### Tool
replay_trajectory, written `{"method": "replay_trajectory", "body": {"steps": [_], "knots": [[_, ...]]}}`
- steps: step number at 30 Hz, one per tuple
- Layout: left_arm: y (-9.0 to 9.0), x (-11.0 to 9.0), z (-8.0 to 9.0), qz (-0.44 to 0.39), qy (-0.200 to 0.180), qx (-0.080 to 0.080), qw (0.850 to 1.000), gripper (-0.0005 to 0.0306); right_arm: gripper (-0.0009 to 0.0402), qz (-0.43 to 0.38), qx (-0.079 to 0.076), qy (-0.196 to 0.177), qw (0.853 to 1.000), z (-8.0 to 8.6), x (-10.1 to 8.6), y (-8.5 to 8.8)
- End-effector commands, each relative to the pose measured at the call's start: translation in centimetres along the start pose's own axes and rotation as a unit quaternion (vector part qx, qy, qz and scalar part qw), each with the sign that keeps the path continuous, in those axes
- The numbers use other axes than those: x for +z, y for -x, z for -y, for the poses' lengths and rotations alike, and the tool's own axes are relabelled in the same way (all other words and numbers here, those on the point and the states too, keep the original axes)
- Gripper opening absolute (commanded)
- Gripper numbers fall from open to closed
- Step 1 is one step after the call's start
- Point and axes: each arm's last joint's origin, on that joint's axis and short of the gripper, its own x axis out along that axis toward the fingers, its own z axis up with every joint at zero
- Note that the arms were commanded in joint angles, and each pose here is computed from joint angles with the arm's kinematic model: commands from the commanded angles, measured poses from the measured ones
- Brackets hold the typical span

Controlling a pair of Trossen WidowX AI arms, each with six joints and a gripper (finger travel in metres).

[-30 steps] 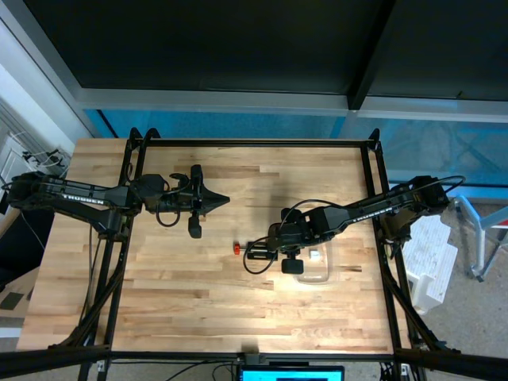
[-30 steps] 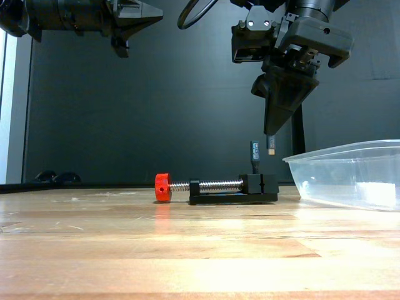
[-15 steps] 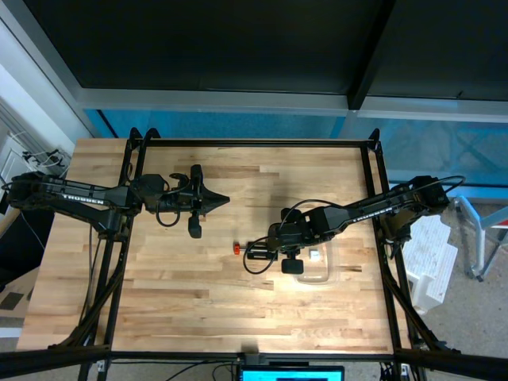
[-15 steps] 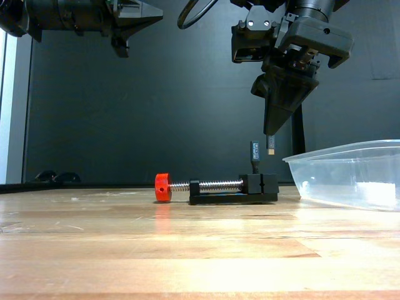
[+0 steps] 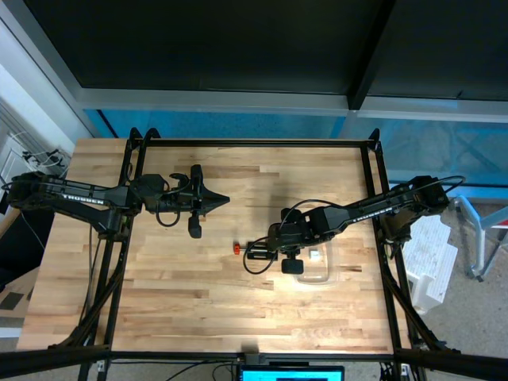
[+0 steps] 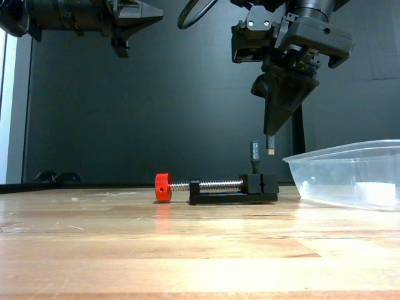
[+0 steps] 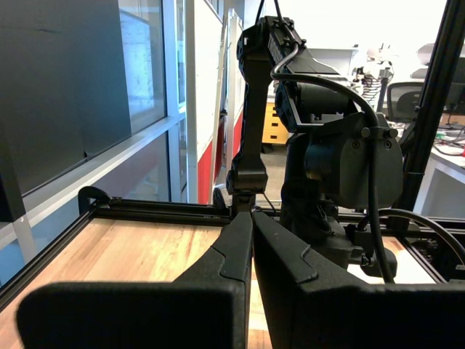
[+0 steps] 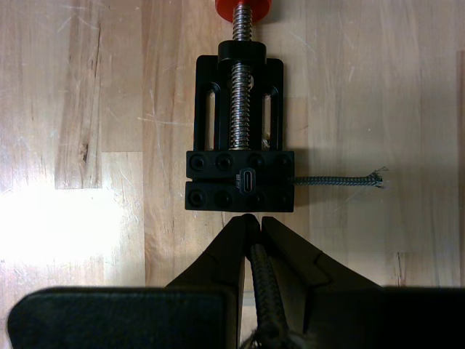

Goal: Pick the usb-c connector and install on the hub

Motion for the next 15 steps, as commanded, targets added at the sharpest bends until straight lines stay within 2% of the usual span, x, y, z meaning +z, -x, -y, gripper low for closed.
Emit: {"method": "replay_trajectory", "body": {"steps": [1, 15], "knots": [[0.00, 0.00, 0.00, 0.000, 0.000, 0.000, 1.000, 0.0000, 0.0000, 0.000, 0.000, 0.000, 1.000, -0.02, 0.02, 0.01], [0.00, 0.00, -0.01, 0.000, 0.000, 0.000, 1.000, 0.0000, 0.0000, 0.001, 0.000, 0.004, 1.000, 0.00, 0.04, 0.07]]}}
